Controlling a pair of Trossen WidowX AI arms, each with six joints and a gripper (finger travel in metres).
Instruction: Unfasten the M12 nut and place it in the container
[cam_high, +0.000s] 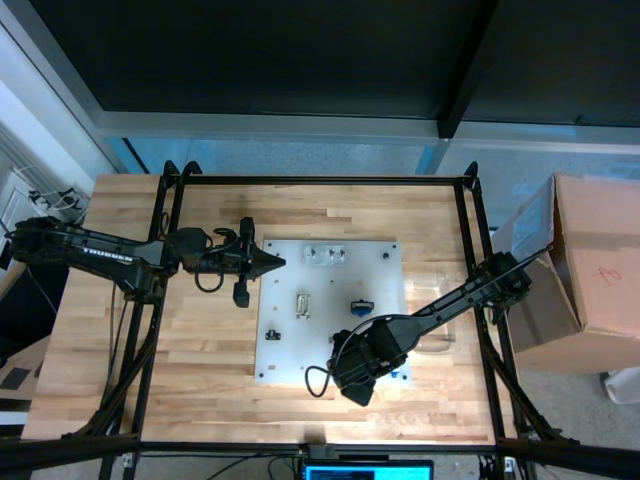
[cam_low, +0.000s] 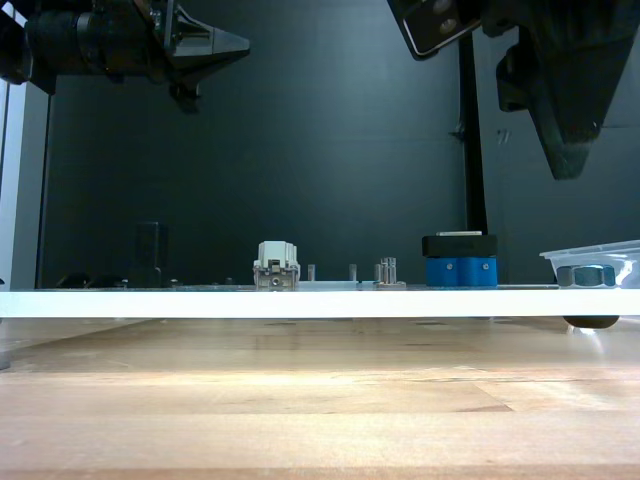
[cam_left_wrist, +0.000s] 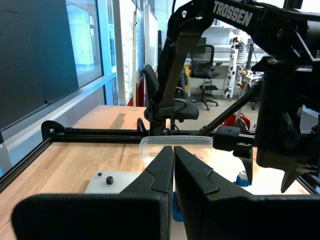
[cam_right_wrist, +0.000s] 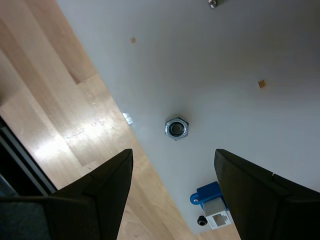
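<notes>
The silver M12 nut (cam_right_wrist: 176, 128) sits low on its stud on the white board (cam_right_wrist: 240, 60), its dark centre showing from above. My right gripper (cam_right_wrist: 173, 151) hangs open well above it, a finger on each side and nothing between them. In the low view the nut (cam_low: 586, 274) stands at board level in front of the clear container (cam_low: 603, 254), with the right gripper (cam_low: 566, 150) high over it. From above, the right gripper (cam_high: 354, 388) hides the nut, and the container (cam_high: 441, 322) lies beside the board's right edge. My left gripper (cam_high: 278, 262) hovers shut over the board's far left edge.
A blue connector block (cam_low: 459, 262), a white connector (cam_low: 277, 266) and a silver post (cam_low: 386, 270) stand on the board. A black frame rail (cam_high: 478, 250) runs round the table. A cardboard box (cam_high: 585, 270) sits off the table's right side.
</notes>
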